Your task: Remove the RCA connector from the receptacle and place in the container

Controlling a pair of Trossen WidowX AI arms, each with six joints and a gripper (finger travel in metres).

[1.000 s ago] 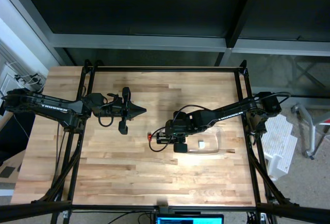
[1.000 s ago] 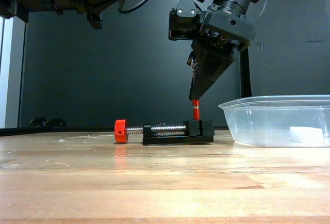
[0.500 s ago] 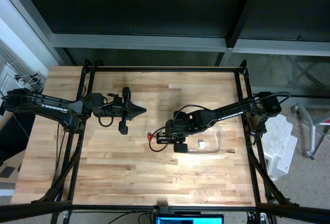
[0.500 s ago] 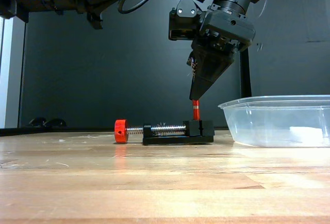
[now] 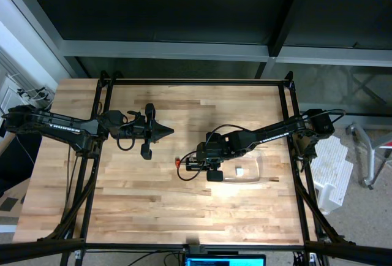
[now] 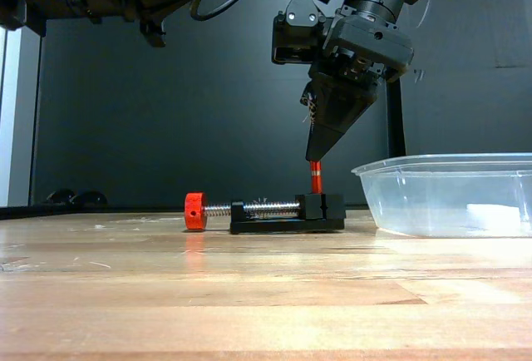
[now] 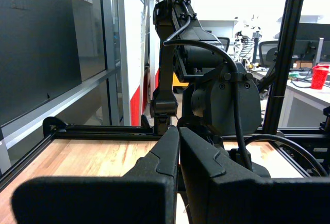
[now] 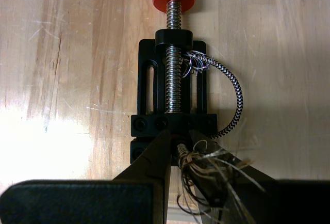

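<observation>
The receptacle (image 6: 287, 211) is a small black vise with an orange-red knob (image 6: 194, 211), lying on the wood just left of the container (image 6: 449, 199). The RCA connector (image 6: 315, 176) stands upright in the vise's right end, red below the fingertips. My right gripper (image 6: 317, 158) points straight down and is shut on the connector's top; in the right wrist view its fingers (image 8: 154, 154) pinch the connector (image 8: 180, 152) at the receptacle (image 8: 174, 105). From above, the right gripper (image 5: 205, 159) hides the connector over the receptacle (image 5: 190, 164). My left gripper (image 5: 169, 132) hovers shut, far left of the receptacle.
A small white square piece (image 5: 239, 171) lies inside the clear container (image 5: 262, 163). A braided black-and-white wire (image 8: 234, 95) loops beside the vise, with frayed strands near the fingers. Black frame rails border the table (image 5: 153, 192).
</observation>
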